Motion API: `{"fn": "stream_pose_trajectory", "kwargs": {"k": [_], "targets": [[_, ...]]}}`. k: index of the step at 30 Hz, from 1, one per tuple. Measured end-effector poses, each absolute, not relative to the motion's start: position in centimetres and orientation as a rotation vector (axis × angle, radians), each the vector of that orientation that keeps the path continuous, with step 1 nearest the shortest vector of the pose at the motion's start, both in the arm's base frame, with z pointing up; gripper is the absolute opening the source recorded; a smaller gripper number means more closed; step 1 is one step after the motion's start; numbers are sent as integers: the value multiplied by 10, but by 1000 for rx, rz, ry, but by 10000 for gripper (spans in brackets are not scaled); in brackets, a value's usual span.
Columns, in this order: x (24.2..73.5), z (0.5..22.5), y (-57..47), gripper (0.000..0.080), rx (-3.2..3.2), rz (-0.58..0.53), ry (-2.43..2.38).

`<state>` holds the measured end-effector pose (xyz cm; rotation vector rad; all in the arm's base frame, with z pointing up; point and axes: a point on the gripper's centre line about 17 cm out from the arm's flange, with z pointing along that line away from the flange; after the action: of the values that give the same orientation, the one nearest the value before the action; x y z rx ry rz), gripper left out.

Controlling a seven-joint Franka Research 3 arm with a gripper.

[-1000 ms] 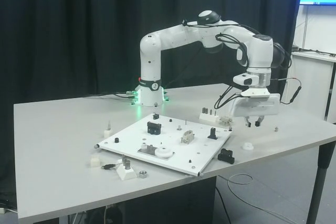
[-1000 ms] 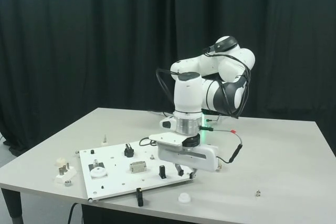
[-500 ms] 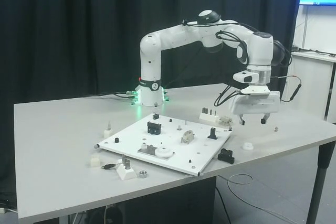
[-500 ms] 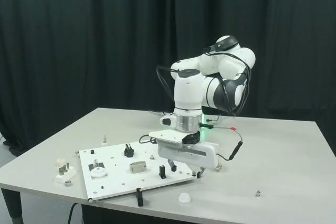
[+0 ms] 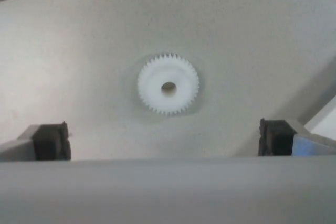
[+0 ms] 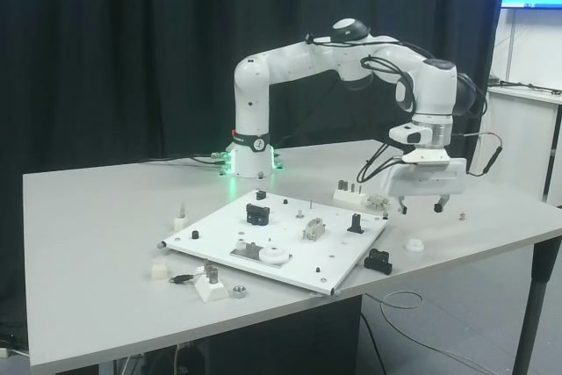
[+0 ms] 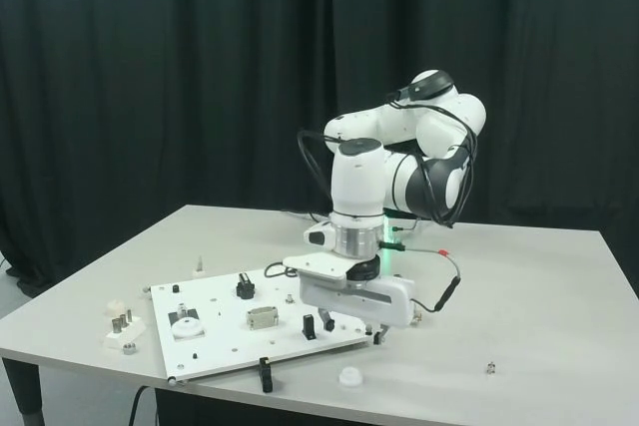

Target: Pick medium gear.

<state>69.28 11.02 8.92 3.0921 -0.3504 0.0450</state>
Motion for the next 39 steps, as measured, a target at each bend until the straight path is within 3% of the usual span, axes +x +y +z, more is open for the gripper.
{"fn": "stream_pose_trajectory", "kwargs": {"k": [19, 39], "targets": [[700, 49, 108, 800, 3085, 81, -344], [701, 25, 107, 800, 3100, 90, -363]]}}
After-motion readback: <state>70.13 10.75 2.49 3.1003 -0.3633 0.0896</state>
